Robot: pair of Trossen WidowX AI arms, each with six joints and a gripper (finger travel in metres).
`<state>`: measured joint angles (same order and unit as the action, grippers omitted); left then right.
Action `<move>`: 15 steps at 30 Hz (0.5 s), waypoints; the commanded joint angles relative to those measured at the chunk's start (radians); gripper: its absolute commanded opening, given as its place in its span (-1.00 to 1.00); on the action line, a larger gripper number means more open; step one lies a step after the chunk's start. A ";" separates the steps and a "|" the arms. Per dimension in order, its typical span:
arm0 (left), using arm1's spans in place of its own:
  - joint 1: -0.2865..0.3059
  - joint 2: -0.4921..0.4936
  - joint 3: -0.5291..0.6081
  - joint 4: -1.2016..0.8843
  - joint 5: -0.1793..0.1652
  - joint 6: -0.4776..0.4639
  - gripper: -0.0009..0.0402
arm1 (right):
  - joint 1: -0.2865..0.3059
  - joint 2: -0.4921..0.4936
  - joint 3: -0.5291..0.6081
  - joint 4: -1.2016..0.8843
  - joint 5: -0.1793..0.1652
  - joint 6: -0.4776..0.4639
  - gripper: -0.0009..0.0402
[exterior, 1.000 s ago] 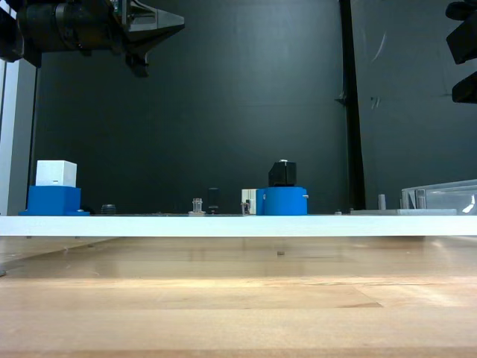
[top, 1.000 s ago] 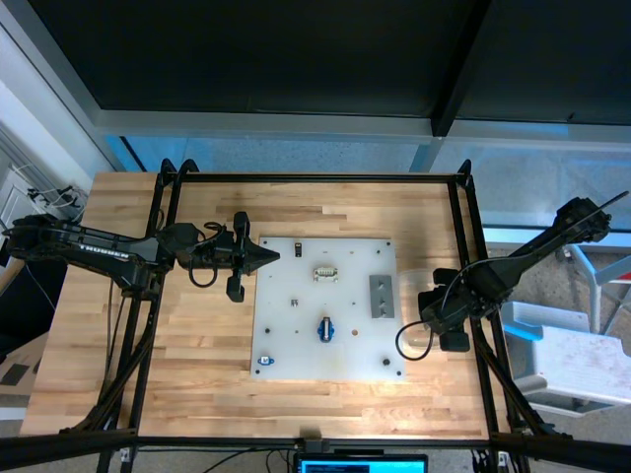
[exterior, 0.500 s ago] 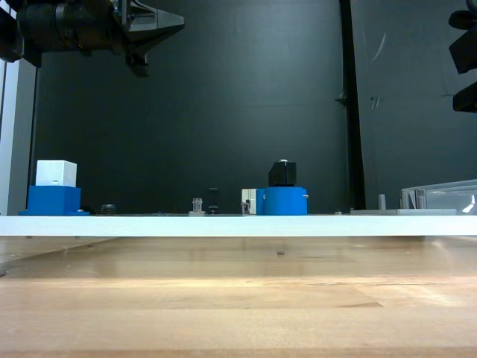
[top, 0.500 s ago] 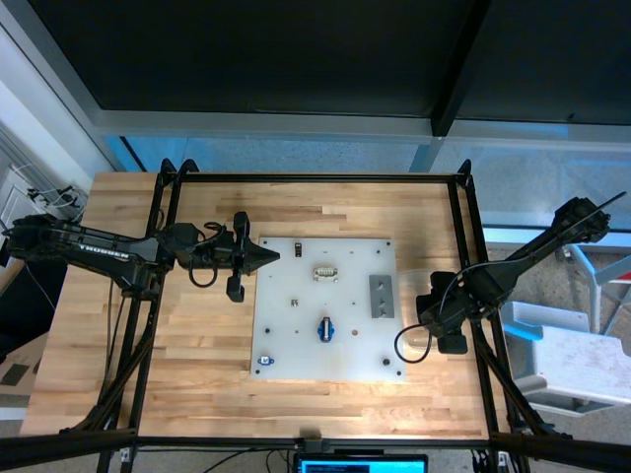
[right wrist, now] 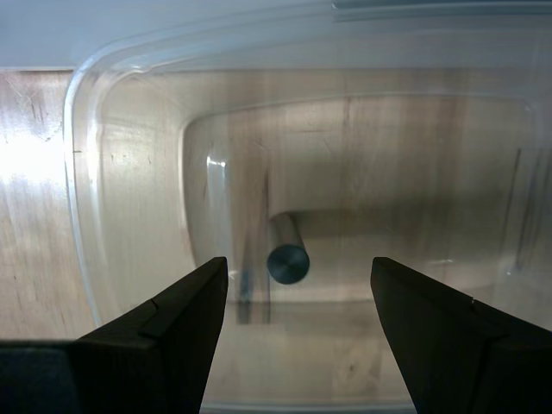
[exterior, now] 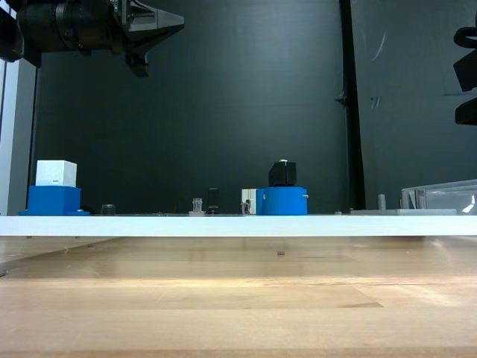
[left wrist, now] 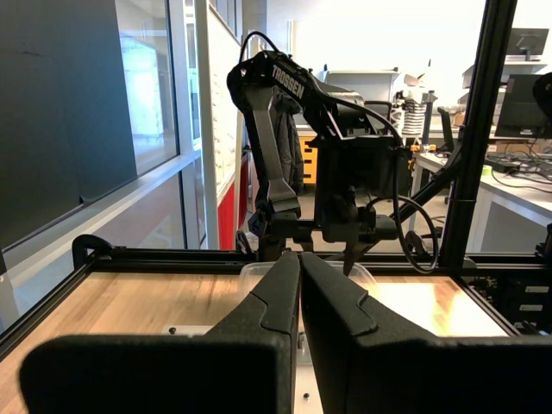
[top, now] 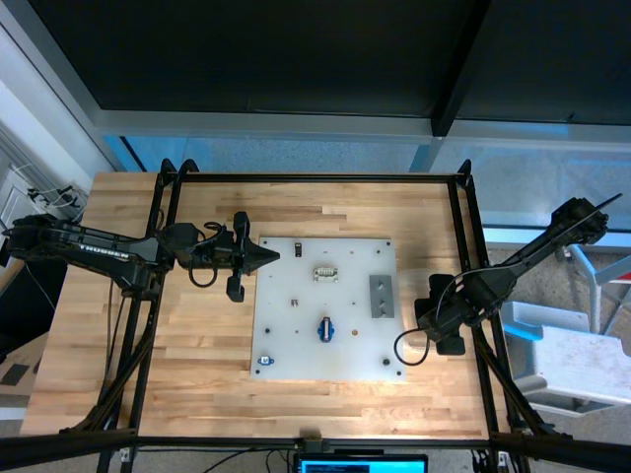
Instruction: Pick the 16mm cylinder and place it in the taskboard
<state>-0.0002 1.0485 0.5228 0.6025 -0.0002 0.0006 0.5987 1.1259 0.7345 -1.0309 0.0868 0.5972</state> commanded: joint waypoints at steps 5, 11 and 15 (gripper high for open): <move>0.000 0.000 0.000 0.000 0.000 0.000 -0.96 | 0.010 0.015 -0.037 0.050 0.002 0.000 0.17; 0.000 0.000 0.000 0.000 0.000 0.000 -0.96 | 0.011 0.015 -0.067 0.074 0.003 0.000 0.17; 0.000 0.001 0.000 0.000 0.000 0.000 -0.96 | 0.013 0.015 -0.082 0.093 0.004 0.000 0.17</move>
<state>-0.0002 1.0485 0.5228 0.6022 0.0002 0.0006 0.6109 1.1412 0.6571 -0.9463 0.0902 0.5972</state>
